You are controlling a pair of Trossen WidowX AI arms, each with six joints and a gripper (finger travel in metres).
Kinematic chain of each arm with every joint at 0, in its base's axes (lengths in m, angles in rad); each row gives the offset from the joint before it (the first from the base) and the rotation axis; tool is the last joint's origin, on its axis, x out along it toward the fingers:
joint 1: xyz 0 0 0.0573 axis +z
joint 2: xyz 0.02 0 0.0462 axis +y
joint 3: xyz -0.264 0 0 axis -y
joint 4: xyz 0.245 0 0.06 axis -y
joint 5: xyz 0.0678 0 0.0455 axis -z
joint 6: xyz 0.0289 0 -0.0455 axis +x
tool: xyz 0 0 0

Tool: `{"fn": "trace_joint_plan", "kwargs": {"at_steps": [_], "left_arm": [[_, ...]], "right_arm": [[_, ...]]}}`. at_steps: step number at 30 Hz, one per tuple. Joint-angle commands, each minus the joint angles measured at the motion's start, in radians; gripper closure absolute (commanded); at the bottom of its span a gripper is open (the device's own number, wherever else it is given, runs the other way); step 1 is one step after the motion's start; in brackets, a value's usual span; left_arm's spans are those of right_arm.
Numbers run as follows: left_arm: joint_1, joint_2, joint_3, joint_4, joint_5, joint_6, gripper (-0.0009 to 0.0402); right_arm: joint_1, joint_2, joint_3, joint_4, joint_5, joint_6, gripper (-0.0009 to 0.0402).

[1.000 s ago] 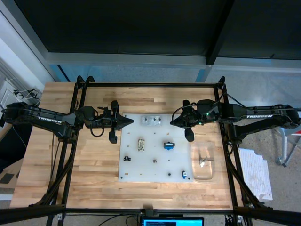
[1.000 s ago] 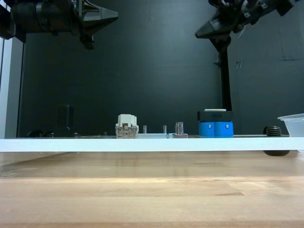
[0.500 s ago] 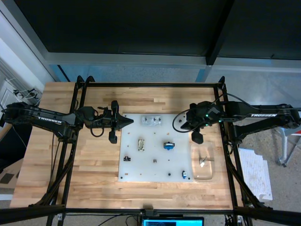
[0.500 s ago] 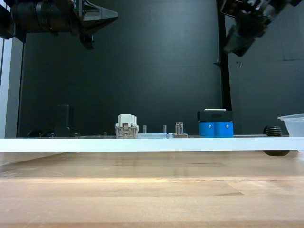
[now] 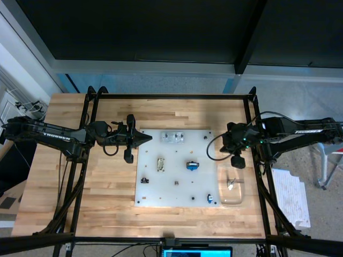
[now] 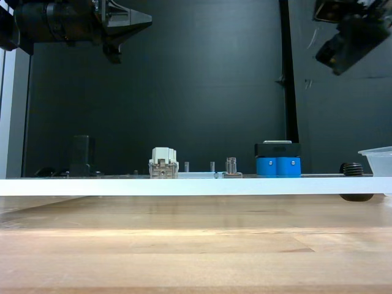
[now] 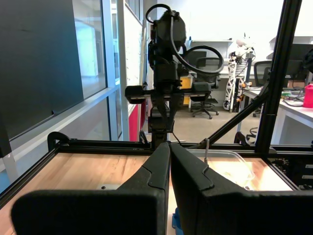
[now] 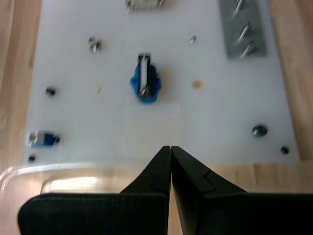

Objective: Pick the RJ45 connector and install on taskboard

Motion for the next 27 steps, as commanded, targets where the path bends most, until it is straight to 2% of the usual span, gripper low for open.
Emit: {"fn": "trace_joint_plan", "kwargs": {"at_steps": [1,2,7,9,27], "left_arm": [[0.0,0.0,0.0,0.0,0.0,0.0,0.0393],[0.0,0.0,0.0,0.0,0.0,0.0,0.0393],[0.0,0.0,0.0,0.0,0.0,0.0,0.0393],[0.0,0.0,0.0,0.0,0.0,0.0,0.0393],[0.0,0.001,0.0,0.0,0.0,0.0,0.0393]], "right_arm": [[0.052,-0.009,0.0,-0.039,0.056,0.051,0.0393],[0.068,-0.014,0.0,-0.05,0.065,0.065,0.0393],[0.142,-0.03,0.0,-0.103,0.071,0.148,0.0393],[0.167,-0.03,0.0,-0.134,0.091,0.195,0.0393],[0.452,-0.026,-0.007,-0.259,0.091,0.419,0.0393]]}}
